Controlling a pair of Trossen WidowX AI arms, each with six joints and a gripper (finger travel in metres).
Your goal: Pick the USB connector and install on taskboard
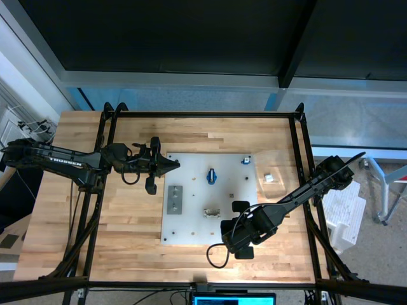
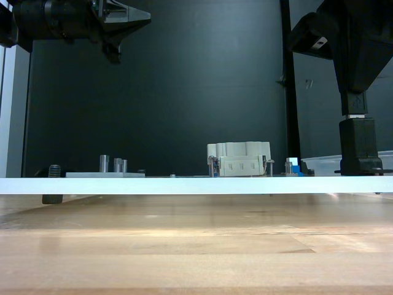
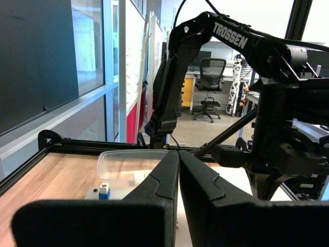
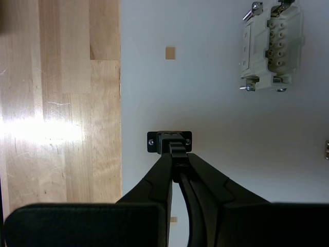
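Observation:
The white taskboard [image 1: 191, 190] lies in the middle of the table. My right gripper [image 4: 177, 154] is over its near right corner, pointing straight down, shut on the black USB connector [image 4: 176, 148]. The connector [image 2: 359, 146] stands upright. Its lower end meets the small black socket [image 4: 153, 142] on the board, and how deep it sits cannot be told. Its black cable [image 1: 215, 257] loops off the board's near edge. My left gripper [image 1: 170, 165] hangs shut and empty high over the board's left edge, its fingers [image 3: 164, 177] pressed together.
On the board sit a grey block [image 1: 174, 199], a blue knob [image 1: 212, 176] and a metal multi-pin socket [image 4: 270, 46]. A clear plastic container [image 1: 273, 168] stands on the wood at the back right. Black frame rails [image 1: 297, 159] run along the table's sides.

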